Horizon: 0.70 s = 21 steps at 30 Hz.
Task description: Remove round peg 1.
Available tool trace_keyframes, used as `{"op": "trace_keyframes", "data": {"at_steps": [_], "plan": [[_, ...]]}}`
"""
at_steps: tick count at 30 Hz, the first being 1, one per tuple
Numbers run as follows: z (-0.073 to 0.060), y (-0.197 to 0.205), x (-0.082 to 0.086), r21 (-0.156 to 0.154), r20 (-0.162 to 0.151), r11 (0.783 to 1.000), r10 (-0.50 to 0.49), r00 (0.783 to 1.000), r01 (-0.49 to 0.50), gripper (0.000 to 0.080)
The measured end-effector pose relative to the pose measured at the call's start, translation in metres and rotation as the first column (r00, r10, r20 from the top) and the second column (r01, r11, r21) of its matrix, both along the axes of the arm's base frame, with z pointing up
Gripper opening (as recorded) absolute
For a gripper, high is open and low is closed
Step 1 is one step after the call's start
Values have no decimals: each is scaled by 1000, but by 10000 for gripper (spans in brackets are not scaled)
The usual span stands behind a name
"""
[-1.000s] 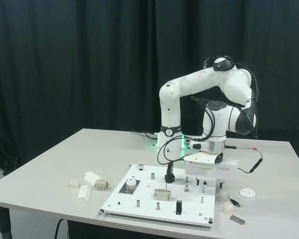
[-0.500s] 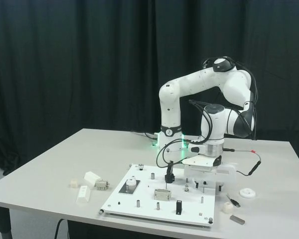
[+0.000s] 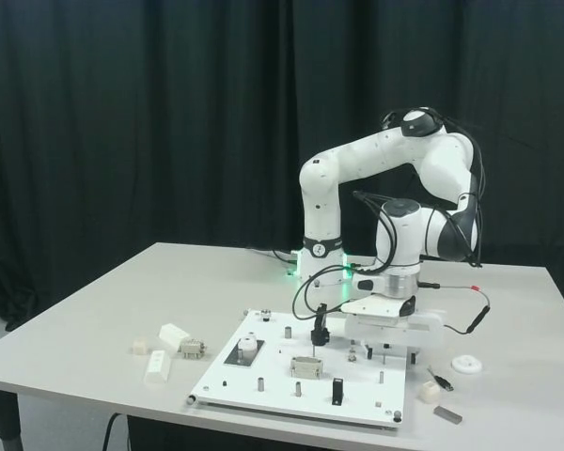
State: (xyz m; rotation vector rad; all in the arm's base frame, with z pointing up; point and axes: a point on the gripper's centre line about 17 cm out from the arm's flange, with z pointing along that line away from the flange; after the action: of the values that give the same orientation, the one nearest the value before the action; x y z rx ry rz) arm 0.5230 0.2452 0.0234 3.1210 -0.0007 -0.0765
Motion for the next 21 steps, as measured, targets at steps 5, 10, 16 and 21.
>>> {"op": "trace_keyframes", "data": {"at_steps": [5, 10, 16, 21], "plan": [[0, -1, 2, 0, 5, 1000, 0, 1000, 0, 800], [0, -2, 3, 1, 8, 1000, -1, 1000, 1, 703], [1, -3, 6, -1, 17, 1000, -2, 1000, 2, 542], [2, -5, 10, -5, 29, 1000, -4, 1000, 4, 542]]}}
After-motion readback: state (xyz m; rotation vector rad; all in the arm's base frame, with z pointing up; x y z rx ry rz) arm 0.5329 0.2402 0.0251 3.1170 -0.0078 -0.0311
